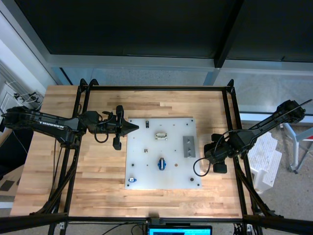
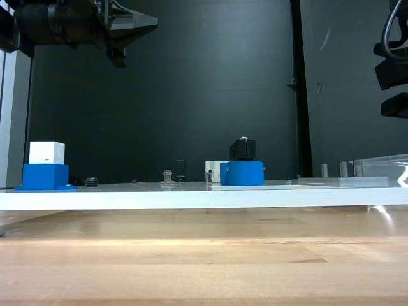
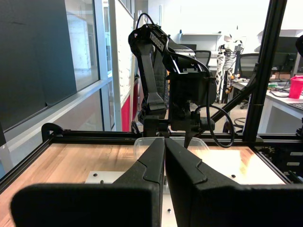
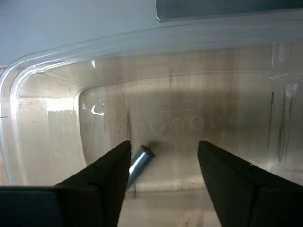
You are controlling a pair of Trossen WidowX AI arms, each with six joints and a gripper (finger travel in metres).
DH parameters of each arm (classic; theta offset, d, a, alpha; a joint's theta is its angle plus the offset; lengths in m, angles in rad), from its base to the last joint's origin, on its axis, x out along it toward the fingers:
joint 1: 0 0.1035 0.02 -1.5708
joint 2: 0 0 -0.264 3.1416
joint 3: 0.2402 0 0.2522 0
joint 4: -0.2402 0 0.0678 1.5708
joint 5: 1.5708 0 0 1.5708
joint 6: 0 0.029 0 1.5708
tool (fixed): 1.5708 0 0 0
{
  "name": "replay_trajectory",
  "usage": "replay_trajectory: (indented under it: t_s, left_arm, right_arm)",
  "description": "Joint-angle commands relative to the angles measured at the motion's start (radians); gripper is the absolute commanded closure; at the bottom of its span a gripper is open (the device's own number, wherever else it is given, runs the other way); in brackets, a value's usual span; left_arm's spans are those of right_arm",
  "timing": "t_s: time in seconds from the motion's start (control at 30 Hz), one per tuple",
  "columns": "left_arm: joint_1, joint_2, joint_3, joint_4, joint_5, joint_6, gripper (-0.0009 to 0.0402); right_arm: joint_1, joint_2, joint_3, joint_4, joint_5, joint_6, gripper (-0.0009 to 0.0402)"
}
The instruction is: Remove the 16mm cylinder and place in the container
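Right gripper [image 4: 164, 144] is hovering over the container [image 4: 28, 71], fingers [image 4: 111, 182] spread empty, the 16mm cylinder [image 4: 140, 163] lying beside one; left gripper [image 1: 134, 126], fingers pressed together, is hanging at the white board's [image 1: 171, 147] 10 o'clock.

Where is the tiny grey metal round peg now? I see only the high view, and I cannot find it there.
Observer: The right wrist view shows the 16mm cylinder lying on its side on the floor of the clear plastic rectangular container.
Operator: I see the left gripper above the white board's left edge. Does the right gripper hold the cylinder?
Observer: No. The right gripper hangs open over the container; the cylinder lies loose below it.
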Motion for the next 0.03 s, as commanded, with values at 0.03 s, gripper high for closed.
replay_trajectory:
  t_s: [0.03]
  left_arm:
    - [0.0,0.0,0.0,0.001,0.0,0.0,0.0393]
  right_arm:
    - [0.0,0.0,0.0,0.001,0.0,-0.001,0.0165]
